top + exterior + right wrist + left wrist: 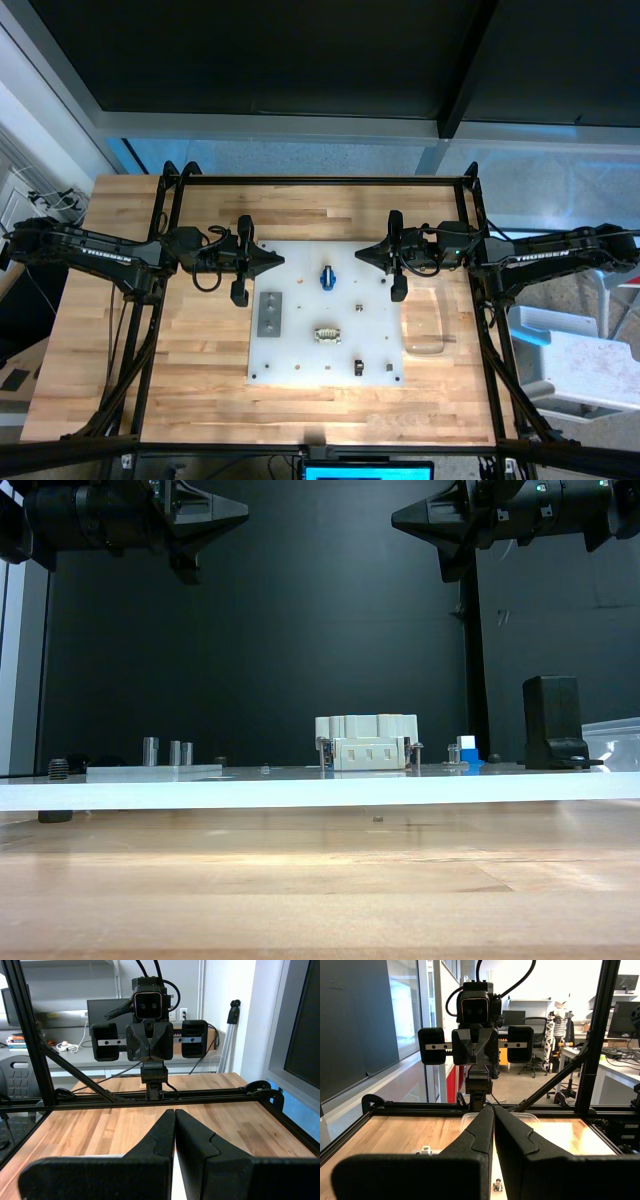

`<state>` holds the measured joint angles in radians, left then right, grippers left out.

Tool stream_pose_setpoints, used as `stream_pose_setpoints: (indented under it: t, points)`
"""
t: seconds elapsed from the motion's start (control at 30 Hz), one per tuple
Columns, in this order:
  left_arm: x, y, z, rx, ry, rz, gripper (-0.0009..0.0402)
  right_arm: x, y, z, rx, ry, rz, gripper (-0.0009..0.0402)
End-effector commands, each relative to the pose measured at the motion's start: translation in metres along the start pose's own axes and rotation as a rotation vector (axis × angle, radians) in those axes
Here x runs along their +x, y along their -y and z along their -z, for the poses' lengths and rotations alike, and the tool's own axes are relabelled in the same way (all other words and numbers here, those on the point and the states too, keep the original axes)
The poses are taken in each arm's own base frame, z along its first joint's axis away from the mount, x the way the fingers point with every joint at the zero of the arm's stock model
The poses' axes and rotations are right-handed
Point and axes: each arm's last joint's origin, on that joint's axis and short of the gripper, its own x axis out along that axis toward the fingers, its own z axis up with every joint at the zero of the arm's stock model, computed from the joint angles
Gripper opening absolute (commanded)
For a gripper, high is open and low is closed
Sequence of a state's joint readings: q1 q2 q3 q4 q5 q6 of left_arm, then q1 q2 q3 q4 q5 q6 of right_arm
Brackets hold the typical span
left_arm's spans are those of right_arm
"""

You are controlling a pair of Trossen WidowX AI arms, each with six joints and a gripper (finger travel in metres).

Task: Pick the 16mm bar from the taskboard and place it in the container

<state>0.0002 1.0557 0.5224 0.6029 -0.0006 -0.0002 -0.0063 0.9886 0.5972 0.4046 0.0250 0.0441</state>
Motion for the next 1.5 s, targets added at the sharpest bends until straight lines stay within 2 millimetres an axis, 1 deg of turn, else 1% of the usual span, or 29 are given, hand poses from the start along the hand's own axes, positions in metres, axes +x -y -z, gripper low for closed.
stream_pose_setpoints:
  t: [0.03, 0.37, 0.6, 0.73, 0.9, 1.07, 1.5]
  points:
    - [0.000, 0.000, 0.000, 0.000, 0.000, 0.001, 0.0000, 0.000, 0.000, 0.000, 0.000, 0.000, -0.001, 0.0000]
    - [0.000, 0.000, 0.000, 0.000, 0.000, 0.000, 0.0000, 0.000, 0.000, 0.001, 0.001, -0.013, -0.001, 0.0000]
    - [0.000, 0.000, 0.000, 0.000, 0.000, 0.000, 0.0000, 0.000, 0.000, 0.009, 0.003, -0.090, 0.003, 0.0000]
    - [0.000, 0.000, 0.000, 0.000, 0.000, 0.000, 0.0000, 0.000, 0.000, 0.008, 0.006, -0.176, 0.008, 0.0000]
    - [0.000, 0.000, 0.000, 0.000, 0.000, 0.000, 0.0000, 0.000, -0.001, 0.003, 0.020, -0.269, 0.013, 0.0000]
    - [0.000, 0.000, 0.000, 0.000, 0.000, 0.001, 0.0000, -0.003, -0.001, -0.001, 0.027, -0.379, 0.020, 0.0000]
    - [0.000, 0.000, 0.000, 0.000, 0.000, 0.000, 0.0000, -0.012, -0.002, -0.015, 0.045, -0.580, 0.037, 0.0000]
